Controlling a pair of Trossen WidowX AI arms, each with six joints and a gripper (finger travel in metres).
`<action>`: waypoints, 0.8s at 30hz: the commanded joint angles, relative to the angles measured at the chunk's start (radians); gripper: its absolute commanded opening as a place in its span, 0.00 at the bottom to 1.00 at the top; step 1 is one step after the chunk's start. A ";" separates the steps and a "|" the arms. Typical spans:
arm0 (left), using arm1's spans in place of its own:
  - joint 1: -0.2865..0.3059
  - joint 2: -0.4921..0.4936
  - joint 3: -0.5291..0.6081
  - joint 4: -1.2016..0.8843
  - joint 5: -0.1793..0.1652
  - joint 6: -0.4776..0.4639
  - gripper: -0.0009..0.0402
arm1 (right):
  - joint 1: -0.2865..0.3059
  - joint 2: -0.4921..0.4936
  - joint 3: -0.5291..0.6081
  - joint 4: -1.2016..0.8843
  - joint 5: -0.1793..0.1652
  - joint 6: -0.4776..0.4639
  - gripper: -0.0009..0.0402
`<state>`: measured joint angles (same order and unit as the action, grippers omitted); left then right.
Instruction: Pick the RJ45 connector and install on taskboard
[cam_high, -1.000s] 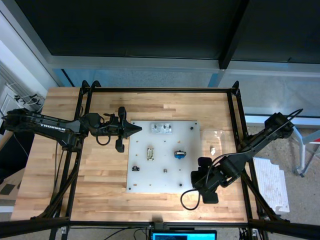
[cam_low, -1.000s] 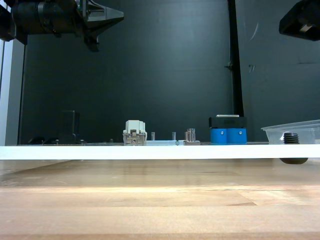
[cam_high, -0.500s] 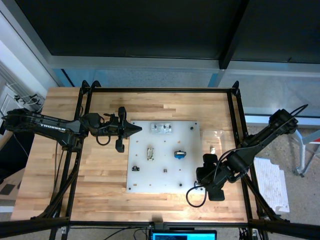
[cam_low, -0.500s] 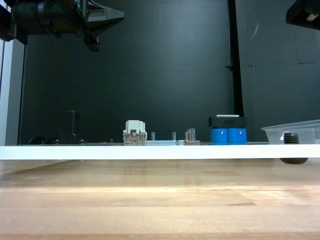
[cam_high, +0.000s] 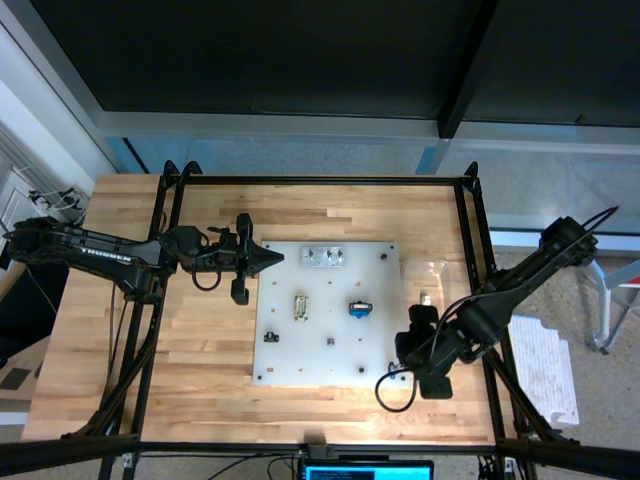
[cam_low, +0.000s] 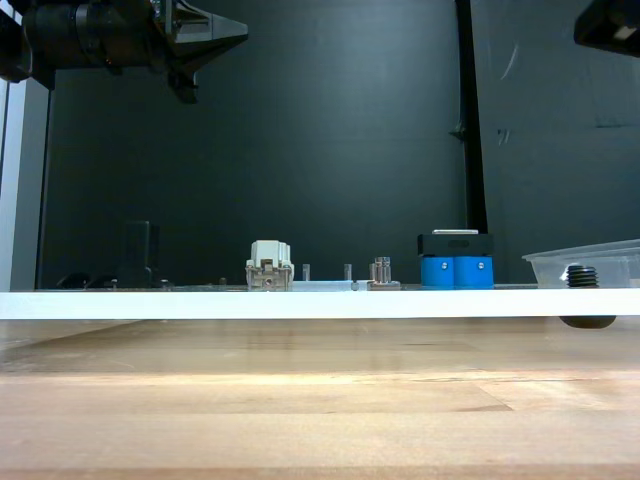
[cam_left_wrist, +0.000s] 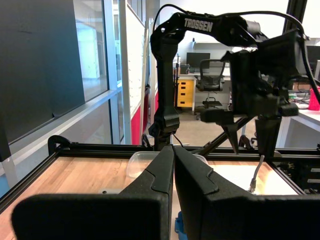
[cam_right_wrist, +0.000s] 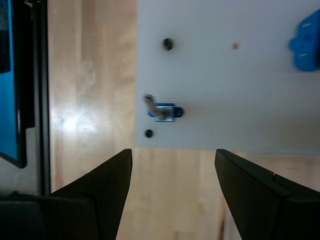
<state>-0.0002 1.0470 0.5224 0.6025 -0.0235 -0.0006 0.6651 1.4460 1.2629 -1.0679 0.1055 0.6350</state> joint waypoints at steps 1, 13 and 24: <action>0.000 0.000 0.000 0.000 0.000 0.000 0.02 | -0.025 -0.050 -0.015 -0.024 0.061 -0.043 0.58; 0.000 0.000 0.000 0.000 0.000 0.000 0.02 | -0.293 -0.216 -0.065 -0.050 0.060 -0.299 0.58; 0.000 0.000 0.000 0.000 0.000 0.000 0.02 | -0.579 -0.256 -0.065 0.016 0.051 -0.588 0.42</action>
<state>-0.0002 1.0470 0.5228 0.6025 -0.0235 -0.0002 0.1070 1.1912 1.1976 -1.0698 0.1650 0.0738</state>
